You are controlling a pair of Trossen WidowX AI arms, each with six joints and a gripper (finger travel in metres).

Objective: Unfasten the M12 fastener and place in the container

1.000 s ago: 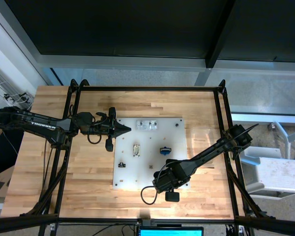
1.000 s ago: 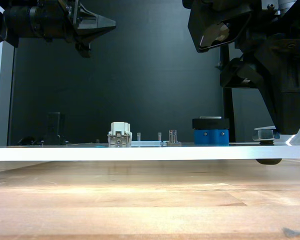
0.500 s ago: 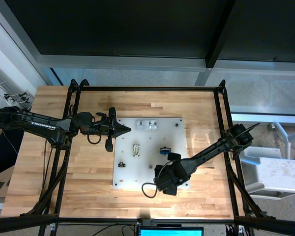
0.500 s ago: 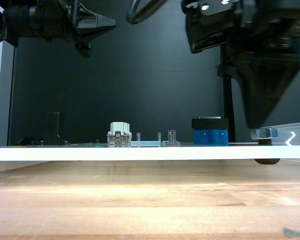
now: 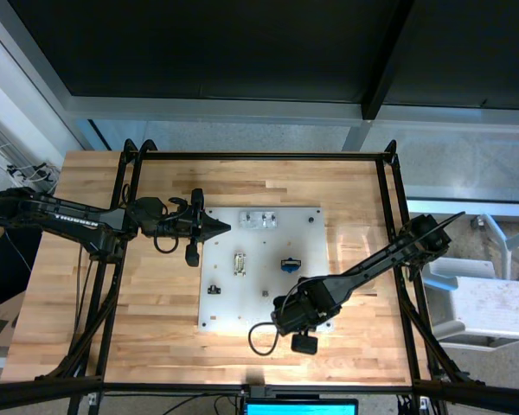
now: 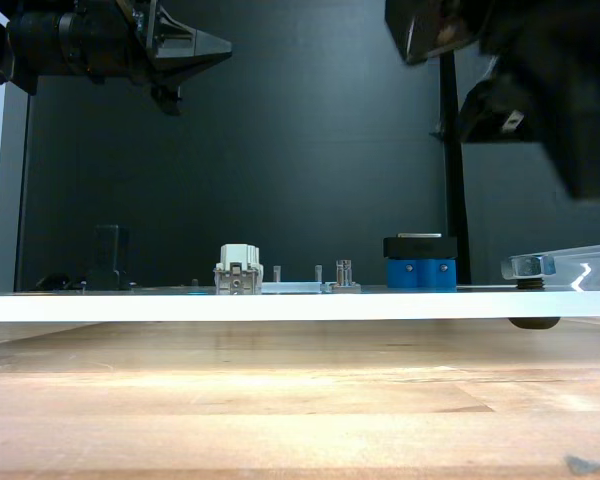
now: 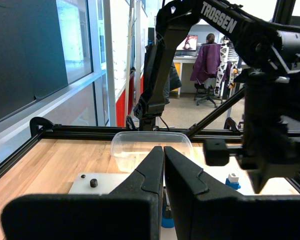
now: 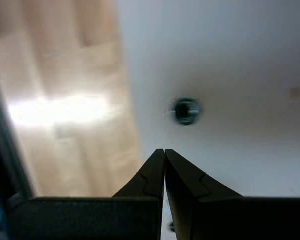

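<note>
The silver M12 nut (image 6: 528, 266) sits on top of its black stud (image 6: 530, 284) at the white board's (image 6: 280, 305) near right edge. In the right wrist view the nut (image 8: 186, 111) shows on the board, apart from the fingertips. My right gripper (image 8: 164, 151) is shut on nothing and hangs raised above the nut (image 5: 296, 313), hiding it in the high view. The clear container (image 6: 592, 262) stands behind the stud; it also shows beyond the board (image 7: 140, 145). My left gripper (image 5: 225, 227) is shut and hovers high over the board's far left edge (image 6: 225, 45).
On the board stand a blue block (image 5: 290, 264), a white connector (image 5: 240, 264) and a silver post (image 6: 345, 272). A black frame rail (image 5: 259, 156) runs round the wooden table. A black part (image 6: 110, 255) stands at the board's left.
My right gripper has lifted off the nut and turned its wrist, now well above it. The nut stays on its stud. The left arm has not moved.
</note>
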